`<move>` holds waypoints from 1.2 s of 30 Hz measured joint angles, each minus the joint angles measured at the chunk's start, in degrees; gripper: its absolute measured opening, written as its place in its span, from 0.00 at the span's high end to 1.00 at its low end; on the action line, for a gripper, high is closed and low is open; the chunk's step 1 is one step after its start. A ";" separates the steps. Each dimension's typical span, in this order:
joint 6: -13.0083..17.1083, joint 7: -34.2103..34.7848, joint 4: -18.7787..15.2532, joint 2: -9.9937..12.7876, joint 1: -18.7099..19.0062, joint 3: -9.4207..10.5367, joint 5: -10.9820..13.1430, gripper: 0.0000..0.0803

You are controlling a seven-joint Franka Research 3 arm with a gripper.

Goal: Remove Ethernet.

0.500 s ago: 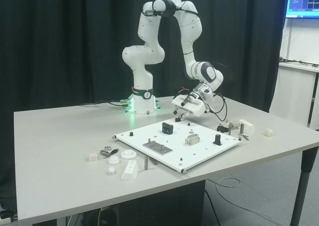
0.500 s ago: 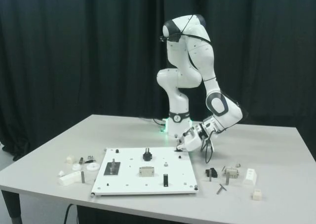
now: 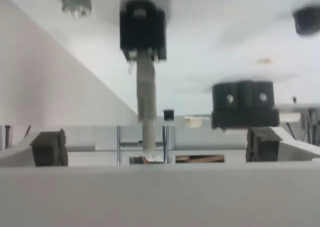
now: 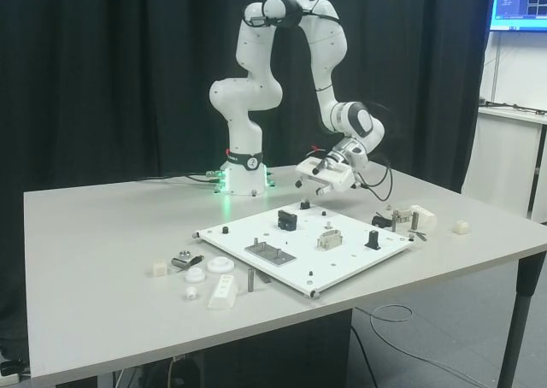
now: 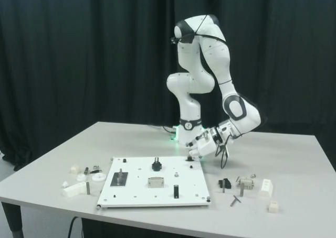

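The tool (image 4: 318,185), fingers apart and empty, hangs over one white board (image 4: 256,234) on the worktop (image 4: 94,234); three black blocks (image 4: 286,220) stand there.

The grey surface (image 4: 94,234) carries a white board (image 4: 342,264) studded with small fixtures: a grey metal bracket (image 4: 270,253) near its front corner and a black upright block (image 4: 373,238) toward its far side. Beside the board lie loose pieces, among them white gears (image 4: 205,270), a white block (image 4: 223,292), a short grey peg (image 4: 249,280) standing upright and a small white cube (image 4: 160,268). On the other side sit a white housing (image 4: 416,218) and a separate white cube (image 4: 461,226). A black curtain (image 5: 79,54) hangs behind.
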 joint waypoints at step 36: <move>-2.79 -8.03 0.49 -6.14 -0.43 2.84 5.61 0.00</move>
